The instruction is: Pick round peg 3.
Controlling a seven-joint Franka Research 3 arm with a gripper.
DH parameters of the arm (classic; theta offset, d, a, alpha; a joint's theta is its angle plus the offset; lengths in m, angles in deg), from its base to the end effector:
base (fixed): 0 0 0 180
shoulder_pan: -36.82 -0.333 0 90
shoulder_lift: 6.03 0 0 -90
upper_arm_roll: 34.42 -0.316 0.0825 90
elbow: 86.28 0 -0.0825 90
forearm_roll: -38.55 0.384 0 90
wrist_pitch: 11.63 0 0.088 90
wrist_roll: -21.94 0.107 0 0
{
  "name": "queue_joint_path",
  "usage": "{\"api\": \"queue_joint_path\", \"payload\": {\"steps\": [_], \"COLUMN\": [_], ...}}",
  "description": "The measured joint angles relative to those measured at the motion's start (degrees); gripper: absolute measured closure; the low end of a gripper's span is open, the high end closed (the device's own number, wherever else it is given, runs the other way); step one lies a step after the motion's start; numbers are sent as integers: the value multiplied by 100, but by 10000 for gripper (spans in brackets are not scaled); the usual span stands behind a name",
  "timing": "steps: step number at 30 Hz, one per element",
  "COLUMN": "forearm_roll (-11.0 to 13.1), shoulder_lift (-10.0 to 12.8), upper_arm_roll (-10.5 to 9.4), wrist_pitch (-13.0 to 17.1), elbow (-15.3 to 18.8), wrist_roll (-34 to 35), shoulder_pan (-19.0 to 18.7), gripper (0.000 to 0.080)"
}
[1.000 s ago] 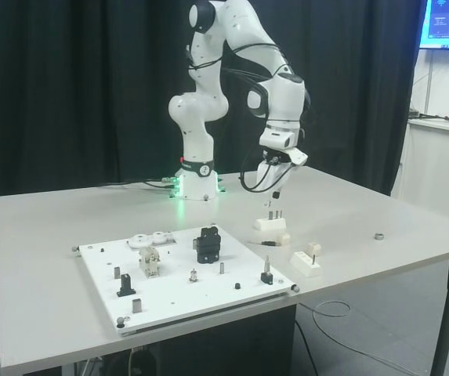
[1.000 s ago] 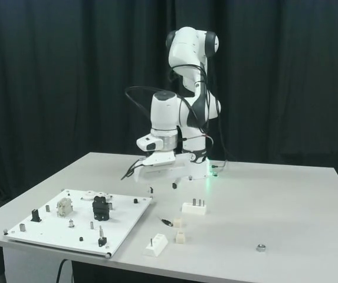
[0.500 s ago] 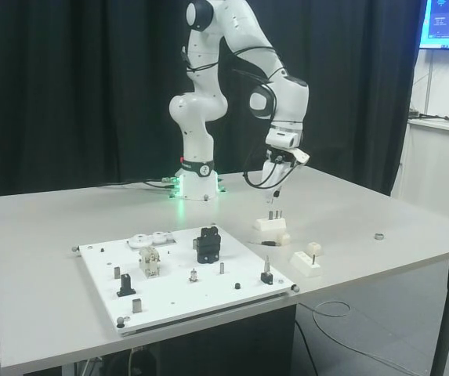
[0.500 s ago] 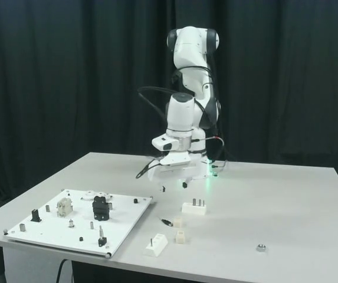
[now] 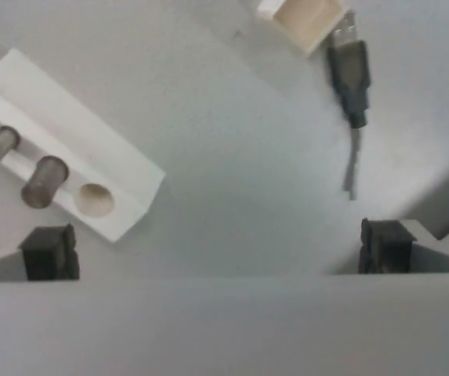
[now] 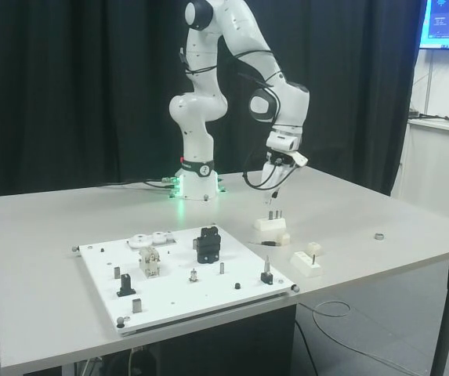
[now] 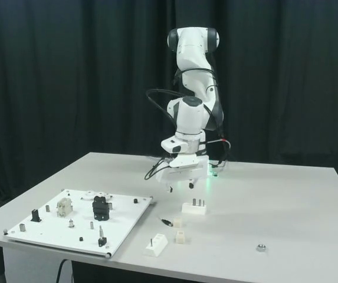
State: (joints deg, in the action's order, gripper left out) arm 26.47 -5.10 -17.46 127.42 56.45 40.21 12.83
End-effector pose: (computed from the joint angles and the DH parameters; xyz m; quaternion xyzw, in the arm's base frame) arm 0.4575 0.0554 0.2738 0.9968 -0.0156 -0.0240 0.0752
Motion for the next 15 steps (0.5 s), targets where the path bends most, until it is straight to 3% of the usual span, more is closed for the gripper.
{"api": "queue_joint_path", "payload": {"steps": [15], "forearm_roll": [18], "shoulder_lift": [127], "upper_arm_roll": [-202], "wrist_pitch": [-163], "elbow": [147], "wrist_roll": [314], "shoulder_pan": [0], "gripper": [3]}}
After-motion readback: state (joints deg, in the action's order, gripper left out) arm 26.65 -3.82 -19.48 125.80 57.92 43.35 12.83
